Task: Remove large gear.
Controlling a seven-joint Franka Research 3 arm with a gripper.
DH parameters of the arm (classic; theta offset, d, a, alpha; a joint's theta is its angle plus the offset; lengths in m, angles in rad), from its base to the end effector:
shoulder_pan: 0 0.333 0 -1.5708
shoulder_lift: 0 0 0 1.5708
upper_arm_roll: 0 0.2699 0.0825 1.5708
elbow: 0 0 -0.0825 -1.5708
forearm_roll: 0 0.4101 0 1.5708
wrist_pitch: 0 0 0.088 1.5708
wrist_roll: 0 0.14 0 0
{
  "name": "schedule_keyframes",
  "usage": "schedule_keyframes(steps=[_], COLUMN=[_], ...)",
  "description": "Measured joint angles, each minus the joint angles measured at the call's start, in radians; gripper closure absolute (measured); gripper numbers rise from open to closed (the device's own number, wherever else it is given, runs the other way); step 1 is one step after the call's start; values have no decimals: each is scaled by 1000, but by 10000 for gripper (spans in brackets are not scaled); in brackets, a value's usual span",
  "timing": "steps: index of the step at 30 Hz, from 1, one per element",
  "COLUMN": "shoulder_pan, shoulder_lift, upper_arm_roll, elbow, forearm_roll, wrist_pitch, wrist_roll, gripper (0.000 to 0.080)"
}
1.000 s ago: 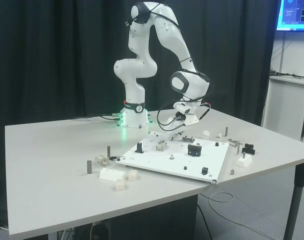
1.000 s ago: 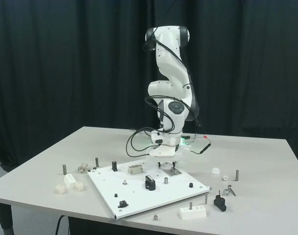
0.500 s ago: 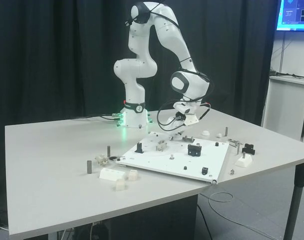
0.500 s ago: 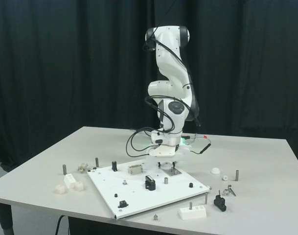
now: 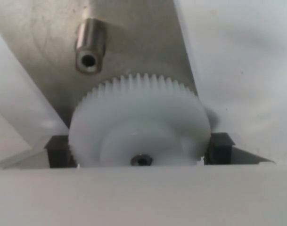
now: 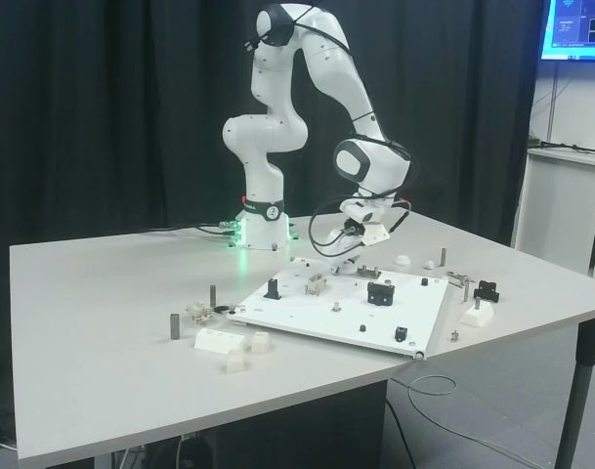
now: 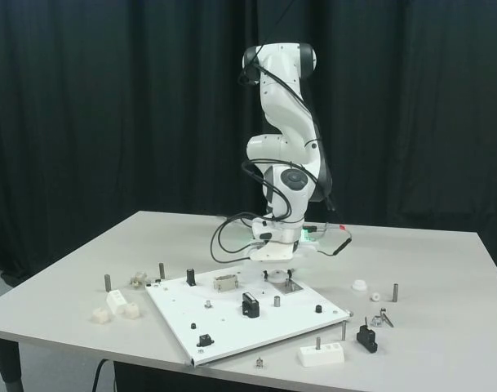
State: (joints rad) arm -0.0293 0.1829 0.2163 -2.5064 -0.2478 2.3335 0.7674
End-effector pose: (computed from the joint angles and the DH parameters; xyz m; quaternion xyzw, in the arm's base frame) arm 0.4125 0.0761 0.0908 0.9665 -0.1829 -0.1279 0.1265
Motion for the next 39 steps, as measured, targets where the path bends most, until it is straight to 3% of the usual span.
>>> schedule_keyframes(steps=[11, 28, 39], shoulder_pan=[0, 1, 4], shoulder_lift=[-4, -15, -24], upper_arm_roll=[0, 0, 0], elbow=[0, 0, 0], forearm_roll=[0, 8, 5], wrist_pitch=[-4, -15, -25], wrist_roll=[-47, 6, -62], gripper=[205, 205, 205])
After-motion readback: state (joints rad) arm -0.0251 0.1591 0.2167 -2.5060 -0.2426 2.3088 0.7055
